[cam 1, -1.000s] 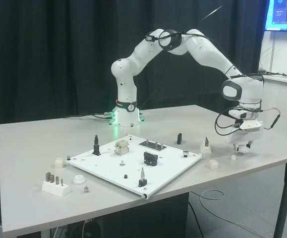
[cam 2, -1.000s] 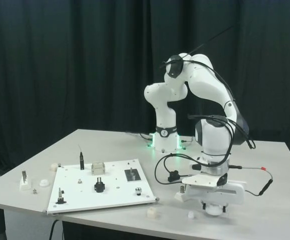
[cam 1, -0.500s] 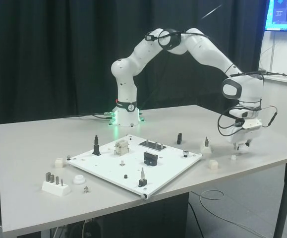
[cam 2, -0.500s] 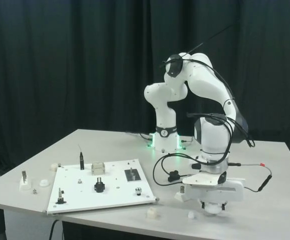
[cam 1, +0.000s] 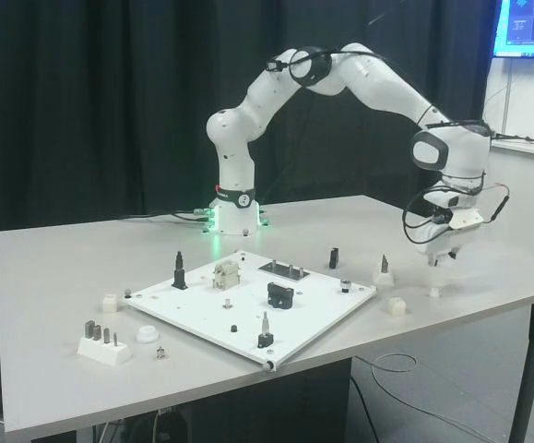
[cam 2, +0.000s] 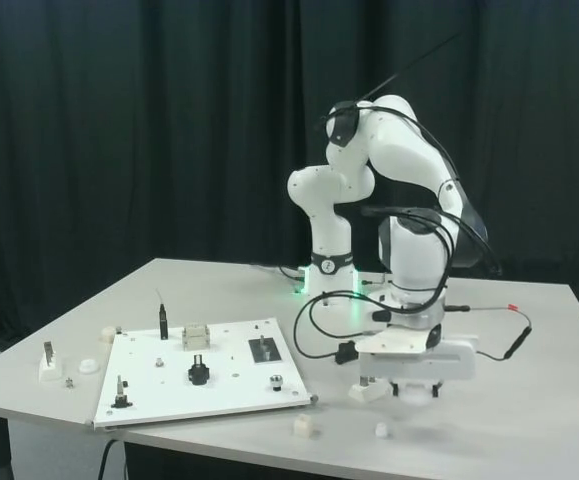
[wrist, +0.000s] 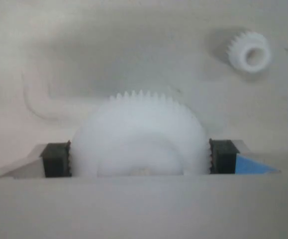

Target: Insert large gear.

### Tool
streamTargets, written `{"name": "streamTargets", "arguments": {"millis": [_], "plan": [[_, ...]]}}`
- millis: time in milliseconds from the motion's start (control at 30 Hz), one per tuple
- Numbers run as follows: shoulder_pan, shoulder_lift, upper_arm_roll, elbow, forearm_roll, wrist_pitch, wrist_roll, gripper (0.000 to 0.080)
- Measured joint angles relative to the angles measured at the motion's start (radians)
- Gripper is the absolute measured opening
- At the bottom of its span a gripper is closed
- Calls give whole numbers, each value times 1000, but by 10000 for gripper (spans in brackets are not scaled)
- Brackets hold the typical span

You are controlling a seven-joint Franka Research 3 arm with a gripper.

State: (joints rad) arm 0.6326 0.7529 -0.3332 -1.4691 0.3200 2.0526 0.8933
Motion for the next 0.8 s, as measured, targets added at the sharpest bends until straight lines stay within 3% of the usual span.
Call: {"name": "streamTargets", "arguments": {"millis": [400, 800], "plan": [[-8, -53, -47, -14, -14, -124, -95, 594], [-39, -123, -59, -86, -57, -174, -155, 594]]}}
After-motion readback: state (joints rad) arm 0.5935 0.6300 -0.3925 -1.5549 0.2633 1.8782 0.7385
